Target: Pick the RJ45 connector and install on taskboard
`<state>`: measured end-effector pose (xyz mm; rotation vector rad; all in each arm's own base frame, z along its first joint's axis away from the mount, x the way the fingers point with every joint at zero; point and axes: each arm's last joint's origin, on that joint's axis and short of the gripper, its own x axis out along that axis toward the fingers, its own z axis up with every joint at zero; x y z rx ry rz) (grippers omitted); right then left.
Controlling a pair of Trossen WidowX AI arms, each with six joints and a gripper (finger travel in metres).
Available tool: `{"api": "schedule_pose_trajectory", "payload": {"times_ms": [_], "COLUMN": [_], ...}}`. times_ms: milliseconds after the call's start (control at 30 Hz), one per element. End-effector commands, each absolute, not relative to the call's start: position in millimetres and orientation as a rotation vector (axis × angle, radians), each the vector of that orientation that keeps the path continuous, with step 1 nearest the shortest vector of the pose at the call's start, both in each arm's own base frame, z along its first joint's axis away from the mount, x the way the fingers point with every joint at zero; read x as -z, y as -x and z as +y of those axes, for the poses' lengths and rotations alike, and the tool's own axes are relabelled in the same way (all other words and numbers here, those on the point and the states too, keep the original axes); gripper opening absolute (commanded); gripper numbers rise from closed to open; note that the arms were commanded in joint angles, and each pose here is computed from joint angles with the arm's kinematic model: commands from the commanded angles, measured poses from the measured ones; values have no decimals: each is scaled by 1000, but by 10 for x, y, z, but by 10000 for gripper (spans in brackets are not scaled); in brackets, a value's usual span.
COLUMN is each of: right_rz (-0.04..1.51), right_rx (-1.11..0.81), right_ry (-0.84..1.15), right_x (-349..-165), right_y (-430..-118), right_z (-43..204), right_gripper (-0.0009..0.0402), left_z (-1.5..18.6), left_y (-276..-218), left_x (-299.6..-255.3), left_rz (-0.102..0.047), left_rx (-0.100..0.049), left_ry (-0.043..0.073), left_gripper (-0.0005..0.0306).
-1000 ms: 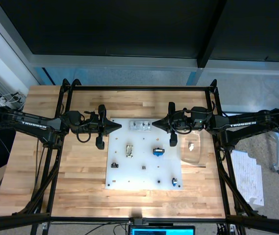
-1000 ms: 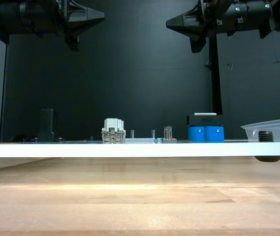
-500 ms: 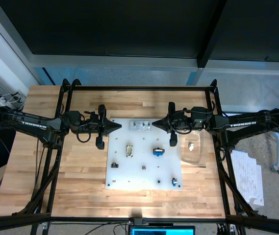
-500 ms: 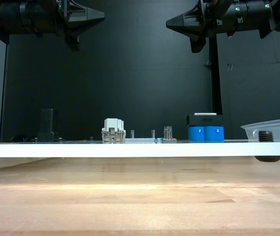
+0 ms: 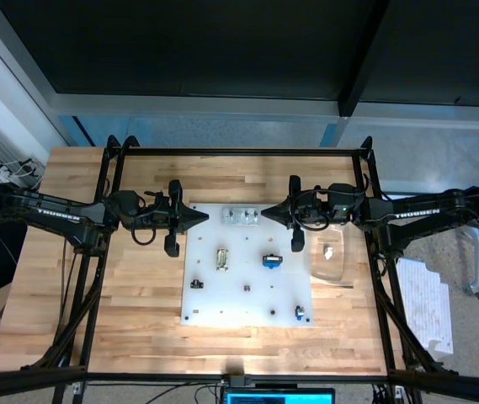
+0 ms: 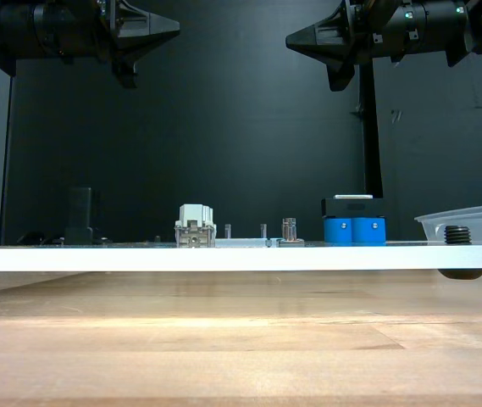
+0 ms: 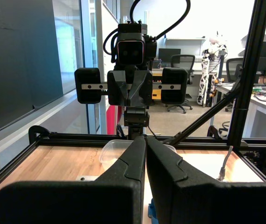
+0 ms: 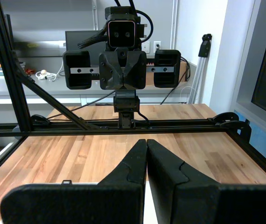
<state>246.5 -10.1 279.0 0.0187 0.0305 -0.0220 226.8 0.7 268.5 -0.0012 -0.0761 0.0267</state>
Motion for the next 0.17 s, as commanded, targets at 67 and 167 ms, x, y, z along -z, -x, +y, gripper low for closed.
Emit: {"api": "schedule_pose_trajectory", "payload": {"times_ms": [67,167], "right_rz": [30,30], "right_rx": [22,22], "right_ry": [-19,-19], "right_x": [-2792,-2792], "right_y": [-2465,-2465], "right_z": [-100,-101], "right_gripper": [0,0], "left_z": [8,8], "left_y": [-2269,-2269], "left_x": [-2685,-2685], "left_rz": [-76,-76], "left_rx": [-27,-27], "left_ry": [1,1], "left_gripper": [0,0]}}
